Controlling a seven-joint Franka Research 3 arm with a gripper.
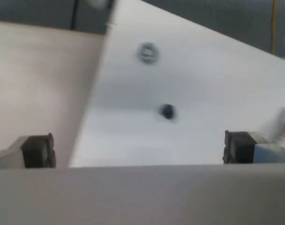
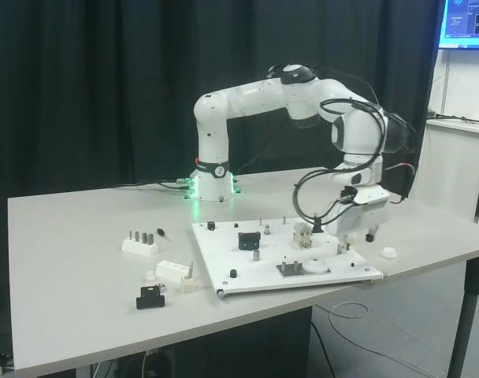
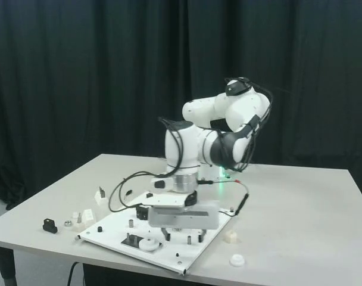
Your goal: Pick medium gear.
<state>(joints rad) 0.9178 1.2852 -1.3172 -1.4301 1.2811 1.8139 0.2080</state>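
A white gear (image 2: 316,266) lies flat on the white board (image 2: 224,260), close to its front edge; it is also in the second room view (image 3: 148,243). A smaller white gear (image 2: 390,253) rests on the grey table beside the board (image 3: 236,260). My gripper (image 2: 354,242) hangs just above the board's right part, a little behind and to the right of the gear on the board. In the wrist view the gripper (image 1: 138,149) is open, its black fingertips (image 1: 37,151) wide apart with only bare board between them. Neither gear shows in the wrist view.
On the board stand a black block (image 2: 249,239), a grey block (image 2: 303,235) and several small pegs. Left of the board are white peg holders (image 2: 141,244), a white block (image 2: 176,272) and a black part (image 2: 150,297). The arm's base (image 2: 211,177) is behind.
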